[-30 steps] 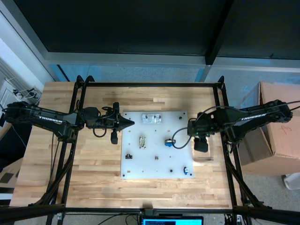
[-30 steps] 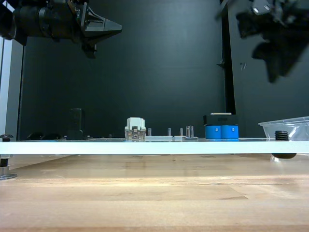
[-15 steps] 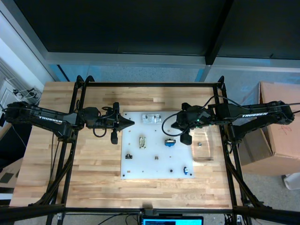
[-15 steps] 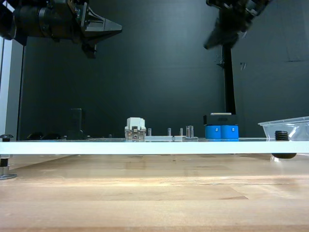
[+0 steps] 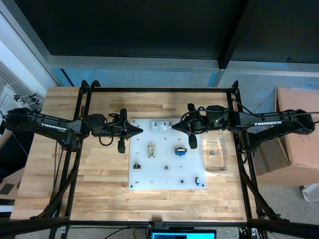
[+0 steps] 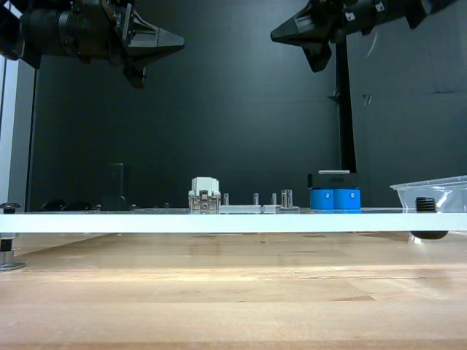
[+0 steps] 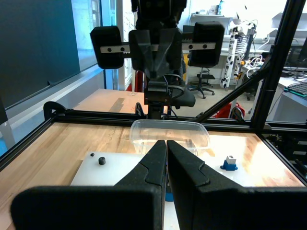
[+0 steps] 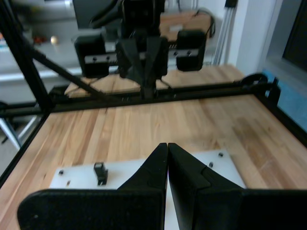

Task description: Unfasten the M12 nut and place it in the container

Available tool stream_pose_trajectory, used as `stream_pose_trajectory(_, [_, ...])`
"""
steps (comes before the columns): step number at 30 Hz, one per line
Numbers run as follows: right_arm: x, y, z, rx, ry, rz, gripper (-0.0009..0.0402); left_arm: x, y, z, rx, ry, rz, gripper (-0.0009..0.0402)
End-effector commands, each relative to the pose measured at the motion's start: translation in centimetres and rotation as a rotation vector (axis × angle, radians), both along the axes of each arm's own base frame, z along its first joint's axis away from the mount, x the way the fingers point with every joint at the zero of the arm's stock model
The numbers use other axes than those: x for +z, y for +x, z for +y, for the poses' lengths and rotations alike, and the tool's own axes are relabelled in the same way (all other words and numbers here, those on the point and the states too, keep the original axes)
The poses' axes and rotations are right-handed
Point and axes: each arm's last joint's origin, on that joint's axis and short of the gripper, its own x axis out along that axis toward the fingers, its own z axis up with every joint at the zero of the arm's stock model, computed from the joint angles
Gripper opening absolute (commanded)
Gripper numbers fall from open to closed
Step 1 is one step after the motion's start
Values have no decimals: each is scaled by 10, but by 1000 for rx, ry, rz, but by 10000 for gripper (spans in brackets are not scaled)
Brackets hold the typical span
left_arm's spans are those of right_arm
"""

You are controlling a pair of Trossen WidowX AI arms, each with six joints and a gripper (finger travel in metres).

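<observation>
M12 nut (image 5: 211,153) lies free in the container (image 5: 223,158) near the worktop's right edge; stud (image 6: 425,205) bare. Left gripper (image 5: 141,130) and right gripper (image 5: 173,127), both pressed together and empty, hang above the board (image 5: 144,174). Risk: a low right-arm sweep could likely tip the light container.

left tool (image 6: 179,45) high, far left | right tool (image 6: 274,33) high, mid-right | stud (image 6: 425,205) ribs showing
</observation>
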Motion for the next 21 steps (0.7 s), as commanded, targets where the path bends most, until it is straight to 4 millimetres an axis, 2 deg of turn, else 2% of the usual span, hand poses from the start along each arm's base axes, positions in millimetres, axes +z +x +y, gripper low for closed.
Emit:
stream_pose_trajectory(1, [-8, -3, 1, 22, 4, -66, 0, 0, 0, 0, 0, 0, 0, 0])
stream_pose_trajectory(12, [-39, -17, 1, 23, 14, -218, 0, 0, 0, 0, 0, 0, 0, 0])
stream_pose_trajectory(21, [-51, -23, 1, 25, 13, -241, 0, 0, 0, 0, 0, 0, 0, 0])
